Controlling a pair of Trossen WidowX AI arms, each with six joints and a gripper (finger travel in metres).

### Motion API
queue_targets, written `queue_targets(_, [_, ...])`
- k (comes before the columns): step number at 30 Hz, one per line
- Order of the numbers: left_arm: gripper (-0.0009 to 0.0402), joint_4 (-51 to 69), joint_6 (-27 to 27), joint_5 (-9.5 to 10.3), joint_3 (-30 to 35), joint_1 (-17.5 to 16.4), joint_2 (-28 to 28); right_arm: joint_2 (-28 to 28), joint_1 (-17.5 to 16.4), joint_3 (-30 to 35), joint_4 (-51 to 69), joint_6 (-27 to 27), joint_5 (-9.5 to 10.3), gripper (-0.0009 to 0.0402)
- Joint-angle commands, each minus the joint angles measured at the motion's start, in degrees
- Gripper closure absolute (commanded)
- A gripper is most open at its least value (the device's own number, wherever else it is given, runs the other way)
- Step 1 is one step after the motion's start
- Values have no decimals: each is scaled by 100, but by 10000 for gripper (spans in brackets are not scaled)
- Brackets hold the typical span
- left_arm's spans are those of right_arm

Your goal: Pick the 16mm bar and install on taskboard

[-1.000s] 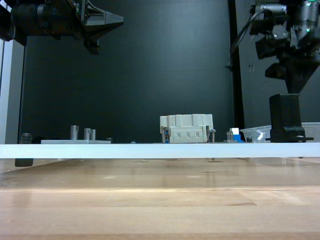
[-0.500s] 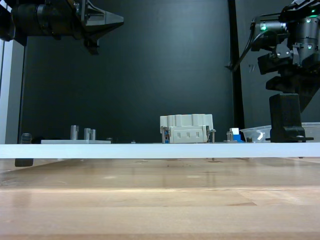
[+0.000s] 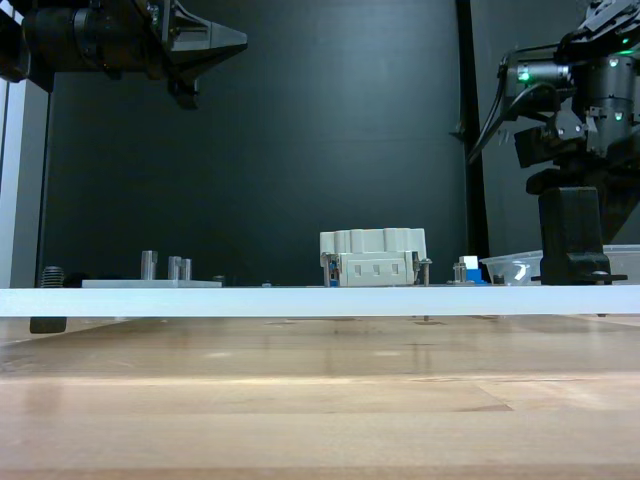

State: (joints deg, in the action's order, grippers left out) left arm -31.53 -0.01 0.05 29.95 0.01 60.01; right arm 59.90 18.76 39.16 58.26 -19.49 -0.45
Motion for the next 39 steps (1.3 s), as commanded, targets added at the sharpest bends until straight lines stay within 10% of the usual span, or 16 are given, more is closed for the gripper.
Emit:
queue_targets(1, [393, -2, 0, -2, 0, 0, 0, 74, -2, -26, -136, -107, 2, 231])
queue_targets(39, [393, -2, 0, -2, 0, 0, -2, 525, 2, -452, -890, -417, 2, 235])
